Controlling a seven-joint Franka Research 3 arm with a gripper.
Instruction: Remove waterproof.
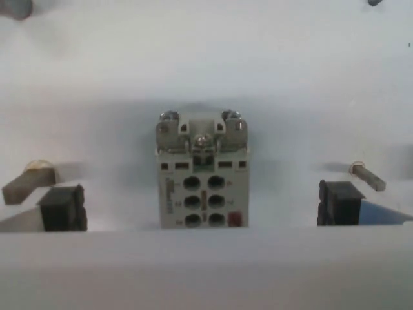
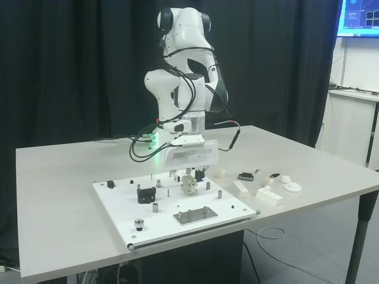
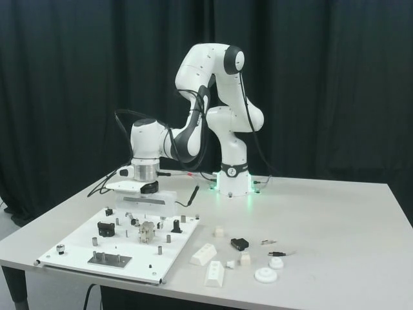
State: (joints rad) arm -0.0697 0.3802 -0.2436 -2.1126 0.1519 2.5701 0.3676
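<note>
In the wrist view the end effector (image 1: 200, 203) stands wide open, its two black fingertips (image 1: 62, 208) well apart on either side of the waterproof connector (image 1: 202, 171) and touching nothing. The first room view shows the connector (image 2: 189, 184) upright on the white board (image 2: 118, 210) — the end effector (image 2: 188, 171) just above it. From the second room view, the board (image 3: 71, 248) lies on the grey surface (image 3: 335, 226), loose white parts (image 3: 213, 268) beside it.

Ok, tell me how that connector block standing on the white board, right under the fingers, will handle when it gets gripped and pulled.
The connector block looks like rigid moulded plastic with metal clips on top, so it should probably stay stiff under the fingers. It stands upright on the white board with flat sides, so rolling seems unlikely. If seated in a fixture, it may resist before coming free.
</note>
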